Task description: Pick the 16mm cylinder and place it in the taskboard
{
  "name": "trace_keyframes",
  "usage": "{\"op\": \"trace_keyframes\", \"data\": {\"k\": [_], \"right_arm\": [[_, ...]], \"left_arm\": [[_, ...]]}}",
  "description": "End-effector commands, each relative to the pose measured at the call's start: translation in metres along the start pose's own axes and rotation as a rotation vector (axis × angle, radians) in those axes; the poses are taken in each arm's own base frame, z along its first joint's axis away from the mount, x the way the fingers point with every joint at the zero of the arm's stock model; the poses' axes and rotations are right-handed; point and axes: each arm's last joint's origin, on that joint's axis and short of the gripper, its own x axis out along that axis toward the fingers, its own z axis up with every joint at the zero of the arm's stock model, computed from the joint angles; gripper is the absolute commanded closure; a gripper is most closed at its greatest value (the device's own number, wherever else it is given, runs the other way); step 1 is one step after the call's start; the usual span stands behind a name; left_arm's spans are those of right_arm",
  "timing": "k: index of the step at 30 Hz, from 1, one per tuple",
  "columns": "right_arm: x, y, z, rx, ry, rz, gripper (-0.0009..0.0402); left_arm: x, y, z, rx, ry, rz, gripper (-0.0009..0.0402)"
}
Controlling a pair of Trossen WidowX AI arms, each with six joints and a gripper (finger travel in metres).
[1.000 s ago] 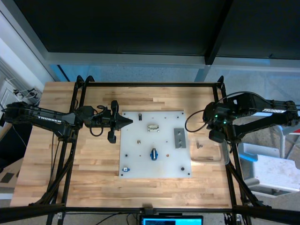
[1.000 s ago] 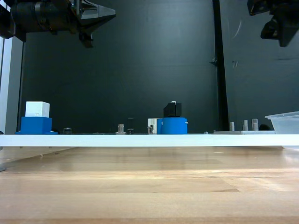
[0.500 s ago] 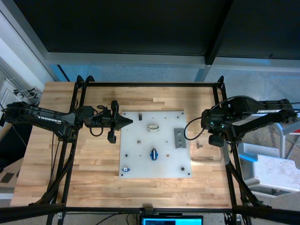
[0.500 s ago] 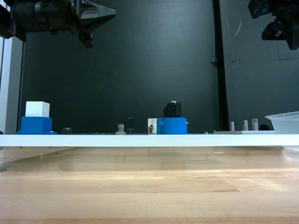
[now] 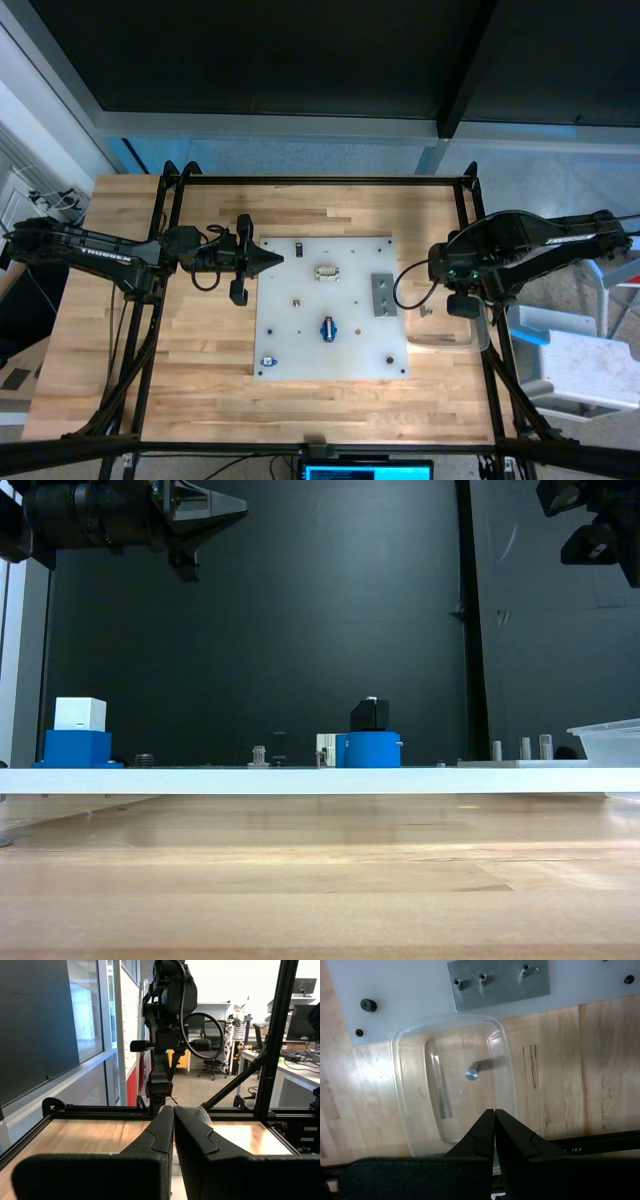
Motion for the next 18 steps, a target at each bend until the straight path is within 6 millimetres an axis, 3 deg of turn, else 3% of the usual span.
{"op": "trace_keyframes", "data": {"k": [1,12,18], "right_arm": [[0.002,0.004,0.0,-0.027,0.002,-0.011,0.0383],[0.023,0.013,-0.002,-0.068,0.06,-0.051,0.028],[0.04,0.019,-0.001,-0.068,0.033,-0.034,0.0248]], "left_arm": [[0.0,0.0,0.0,0.0,0.0,0.0,0.0393],[0.0,0.0,0.0,0.0,0.0,0.0,0.0393],[0.0,0.0,0.0,0.0,0.0,0.0,0.0393]]}}
